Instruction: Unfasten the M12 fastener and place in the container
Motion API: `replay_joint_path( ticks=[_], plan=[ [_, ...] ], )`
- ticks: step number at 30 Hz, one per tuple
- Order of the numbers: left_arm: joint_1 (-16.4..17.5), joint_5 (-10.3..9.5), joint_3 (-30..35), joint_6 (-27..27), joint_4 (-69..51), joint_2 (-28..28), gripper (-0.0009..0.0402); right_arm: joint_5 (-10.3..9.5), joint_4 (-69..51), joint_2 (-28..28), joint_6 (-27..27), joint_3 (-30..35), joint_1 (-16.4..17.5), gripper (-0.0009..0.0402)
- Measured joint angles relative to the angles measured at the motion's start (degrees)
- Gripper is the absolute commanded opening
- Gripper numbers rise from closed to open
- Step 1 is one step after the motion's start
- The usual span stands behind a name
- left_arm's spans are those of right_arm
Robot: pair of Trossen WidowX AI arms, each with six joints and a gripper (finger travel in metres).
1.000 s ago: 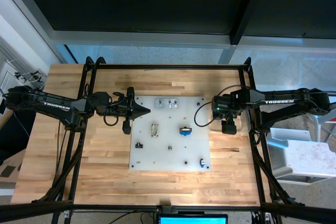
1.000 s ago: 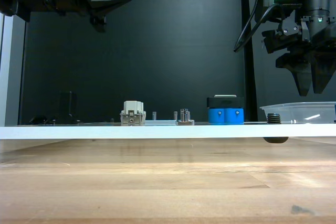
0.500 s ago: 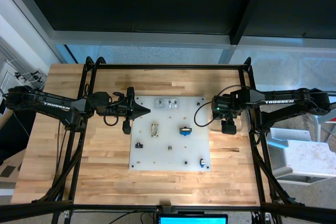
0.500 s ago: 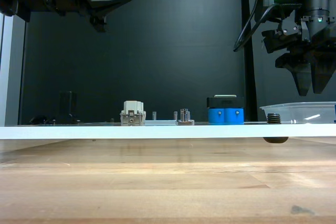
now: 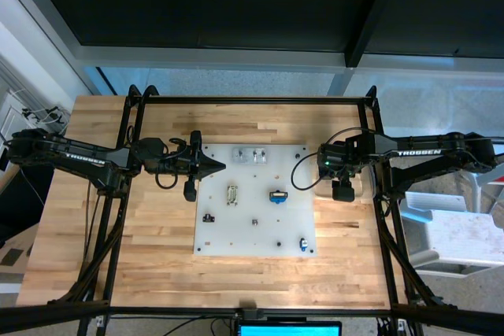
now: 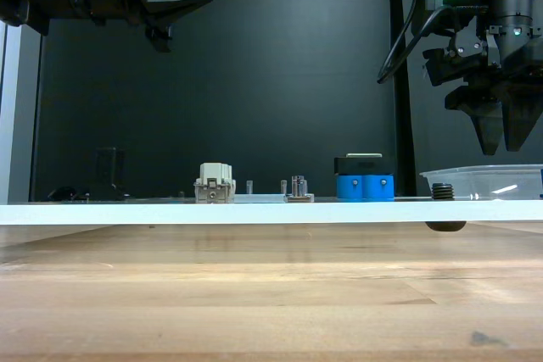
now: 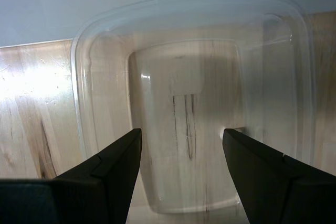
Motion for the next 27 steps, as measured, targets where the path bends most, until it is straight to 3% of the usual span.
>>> replay_joint_path(
  ticks=[27],
  plan=[
    [0.00,0.02,-0.02,0.02,0.00,0.02,0.0000,0.02,0.66,0.00,0.00,0.00,0.00,0.0215]
  ],
)
